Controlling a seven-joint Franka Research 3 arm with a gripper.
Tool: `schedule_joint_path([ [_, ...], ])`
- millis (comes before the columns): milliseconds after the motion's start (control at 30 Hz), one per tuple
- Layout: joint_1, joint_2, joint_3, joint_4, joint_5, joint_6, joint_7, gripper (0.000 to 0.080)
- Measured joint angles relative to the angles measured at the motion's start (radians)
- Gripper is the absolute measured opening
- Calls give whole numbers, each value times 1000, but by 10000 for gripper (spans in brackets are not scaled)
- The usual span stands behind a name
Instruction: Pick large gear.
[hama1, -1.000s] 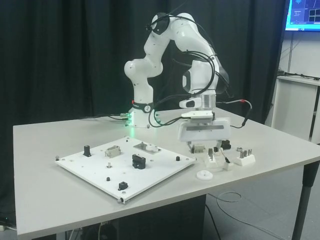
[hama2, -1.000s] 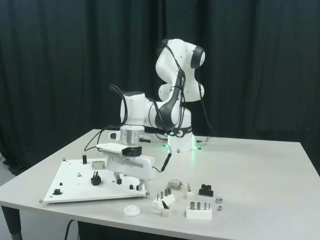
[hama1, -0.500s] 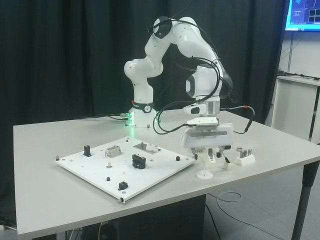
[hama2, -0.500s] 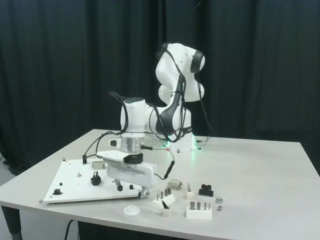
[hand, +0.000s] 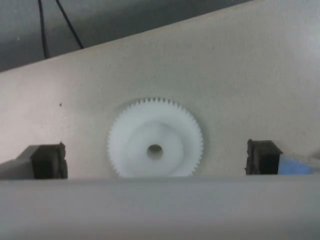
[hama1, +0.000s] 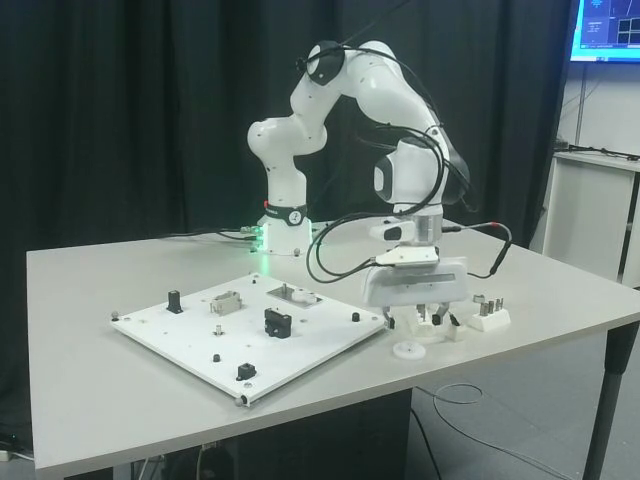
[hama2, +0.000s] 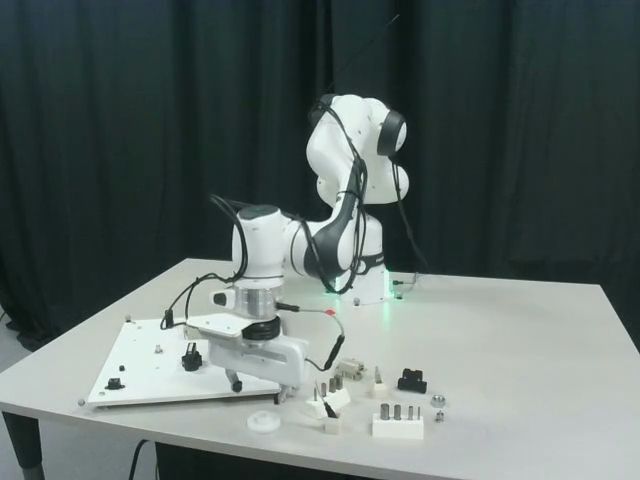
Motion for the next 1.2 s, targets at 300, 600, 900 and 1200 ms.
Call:
schedule_joint_path([
  [300,-34,33,23,47,0,-47,-33,800],
  [600,-44,52,37,59,0,-55,-64,800],
  [900,-44,59,44,59,0,-55,-64,800],
  [1200,-44,67,46,59,0,-65,-64,800],
])
